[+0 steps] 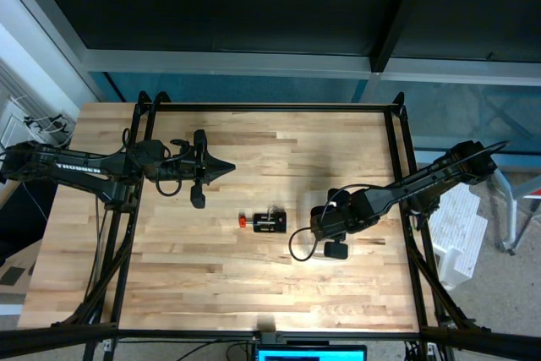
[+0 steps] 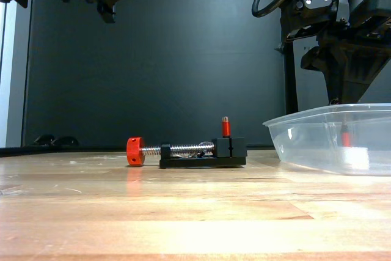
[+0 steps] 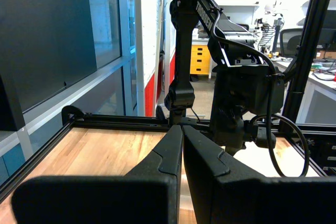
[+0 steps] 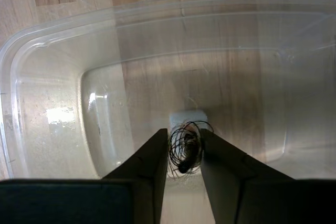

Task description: Pick the rca connector and install on the hub

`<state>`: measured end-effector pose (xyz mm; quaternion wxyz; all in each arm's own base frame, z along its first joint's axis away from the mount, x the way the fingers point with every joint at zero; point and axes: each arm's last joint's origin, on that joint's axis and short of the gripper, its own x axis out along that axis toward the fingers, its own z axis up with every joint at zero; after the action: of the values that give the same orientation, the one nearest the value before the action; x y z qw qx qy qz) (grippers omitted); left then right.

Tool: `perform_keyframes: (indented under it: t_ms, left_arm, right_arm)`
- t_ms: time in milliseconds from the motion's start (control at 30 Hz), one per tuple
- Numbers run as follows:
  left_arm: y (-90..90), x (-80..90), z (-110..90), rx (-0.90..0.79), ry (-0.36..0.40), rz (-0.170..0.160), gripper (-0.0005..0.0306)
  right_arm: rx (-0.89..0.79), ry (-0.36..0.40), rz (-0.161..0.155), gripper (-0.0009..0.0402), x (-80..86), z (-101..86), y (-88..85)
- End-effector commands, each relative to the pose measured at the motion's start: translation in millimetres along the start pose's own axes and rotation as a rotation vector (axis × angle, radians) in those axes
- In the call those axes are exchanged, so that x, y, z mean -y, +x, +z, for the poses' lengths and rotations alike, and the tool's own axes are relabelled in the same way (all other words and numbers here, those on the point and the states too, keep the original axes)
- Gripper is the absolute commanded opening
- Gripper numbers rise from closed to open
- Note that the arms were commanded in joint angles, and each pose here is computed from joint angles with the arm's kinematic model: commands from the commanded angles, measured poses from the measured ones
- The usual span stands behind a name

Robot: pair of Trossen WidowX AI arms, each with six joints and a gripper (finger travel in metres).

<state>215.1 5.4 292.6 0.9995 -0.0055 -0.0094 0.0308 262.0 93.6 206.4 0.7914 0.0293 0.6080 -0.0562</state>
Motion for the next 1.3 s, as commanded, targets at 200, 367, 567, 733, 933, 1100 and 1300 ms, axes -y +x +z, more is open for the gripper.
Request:
perform_keyframes:
  t_ms: [200,367,567,733,933,1100,1300]
  left_arm:
    - [0.1,0.0,0.1,0.000,0.000,0.000,0.0001]
    - [0.1,0.0,0.1,0.000,0.000,0.000,0.0001]
    - [0.1,0.0,0.1,0.000,0.000,0.000,0.0001]
    - [0.1,0.0,0.1,0.000,0.000,0.000,0.0001]
    - [0.1,0.0,0.1,0.000,0.000,0.000,0.0001]
    - [0.1,0.0,0.1,0.000,0.000,0.000,0.0001]
    - [0.1,0.0,0.1,0.000,0.000,0.000,0.0001]
  right_arm:
    - [0.007,0.001,-0.001,0.0023,-0.1,0.4,0.3]
    - [0.018,0.002,-0.021,0.0004,0.5,0.8,0.3]
    - [0.019,0.002,-0.020,0.0002,0.5,0.9,0.3]
    - [0.019,0.003,-0.020,0.0000,0.5,0.8,0.5]
    - [0.015,0.002,-0.022,0.0000,0.8,-0.8,2.6]
    - [0.019,0.002,-0.019,0.0000,0.6,-1.0,3.7]
    - [0.021,0.002,-0.018,0.0000,0.6,-0.9,3.7]
